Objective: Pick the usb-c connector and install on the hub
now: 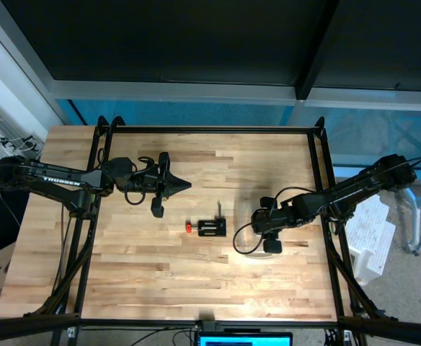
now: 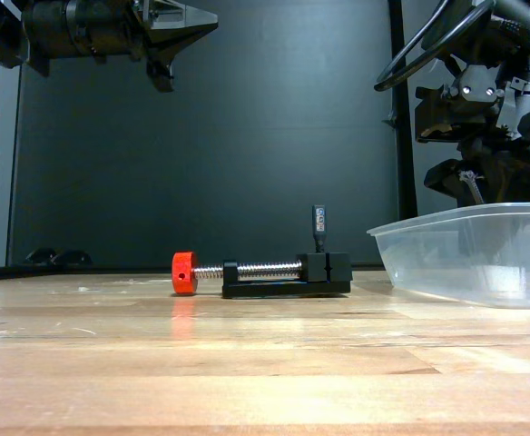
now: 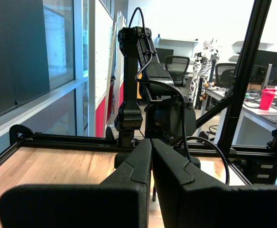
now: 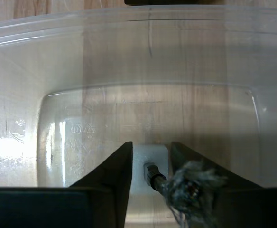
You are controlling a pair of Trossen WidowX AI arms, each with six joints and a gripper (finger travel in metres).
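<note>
While both arms reach inward over the wooden bench [image 1: 160, 281], the right gripper [image 4: 151, 144] is the nearer to the front edge. It sits right of centre in the high view, lowered into a clear plastic tub [image 2: 428, 259]. Its fingers [image 4: 119, 171] pinch the usb-c connector [image 4: 150, 159] by the sides of its white body, and a dark plug with a frayed braided cable [image 4: 190, 183] rises from that body. The low view shows the white body low in the tub; whether it rests on the tub's floor cannot be told.

Just beyond, near the middle of the high view and beside the tub, a small black screw vise [image 2: 283, 272] with a red knob [image 2: 184, 272] lies on the bench. The hub [image 2: 318, 225] stands upright in it, well apart from the connector.

Farther back, left of centre, the left gripper [image 1: 184, 185] hangs high above the bench, in the upper left of the low view. It points toward the right arm, its fingers [image 3: 129, 175] pressed together. A black frame [image 1: 210, 130] borders the bench's far edge.
</note>
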